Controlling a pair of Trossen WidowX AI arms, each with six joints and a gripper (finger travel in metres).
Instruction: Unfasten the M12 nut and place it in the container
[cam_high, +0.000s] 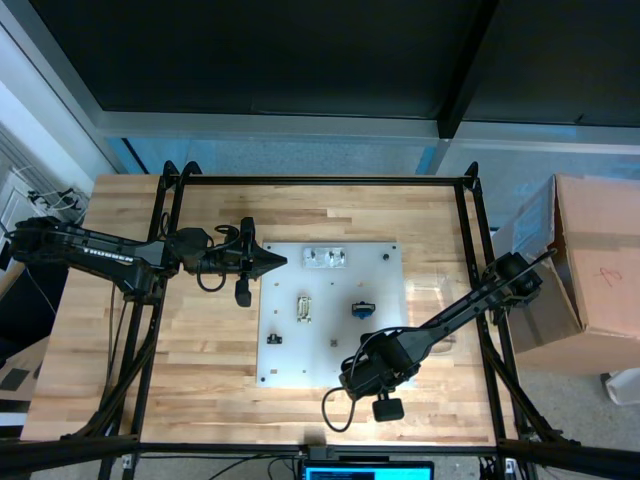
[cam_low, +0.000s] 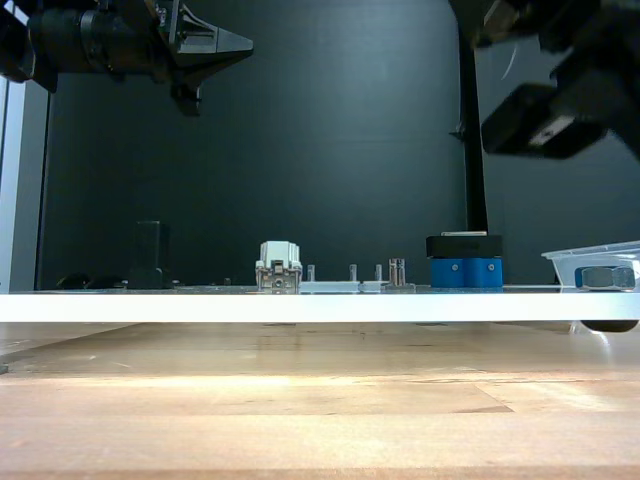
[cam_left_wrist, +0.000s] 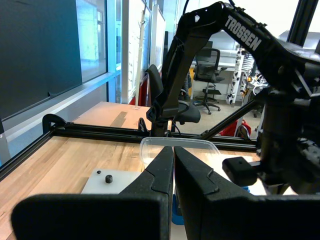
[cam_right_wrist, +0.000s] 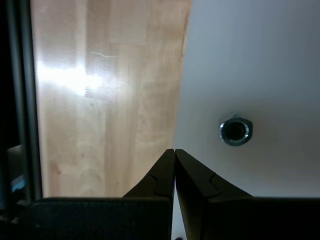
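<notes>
The right gripper (cam_right_wrist: 174, 152) is held above the white board (cam_high: 330, 340) at the board's 5 o'clock corner in the high view. Its fingers are pressed tip to tip, and nothing is gripped between them.

The M12 nut (cam_right_wrist: 236, 131) is seen from the right wrist camera sitting flat on the board, apart from the closed tips, with a dark centre filling its bore. In the low view it is seen low against the board with no ribs showing beneath it, so it is taken to be on its stud and run down. There the nut appears in front of the wall of the clear container (cam_low: 585, 256), which is placed on the wooden table (cam_high: 200, 340) at 3 o'clock from the board.

The left gripper (cam_high: 280, 261) is held high over the board's 10 o'clock edge, pointing towards 3 o'clock. Its fingers are closed together on nothing.

A blue block (cam_high: 362, 310) and a white connector (cam_high: 303, 310) are mounted mid-board.
</notes>
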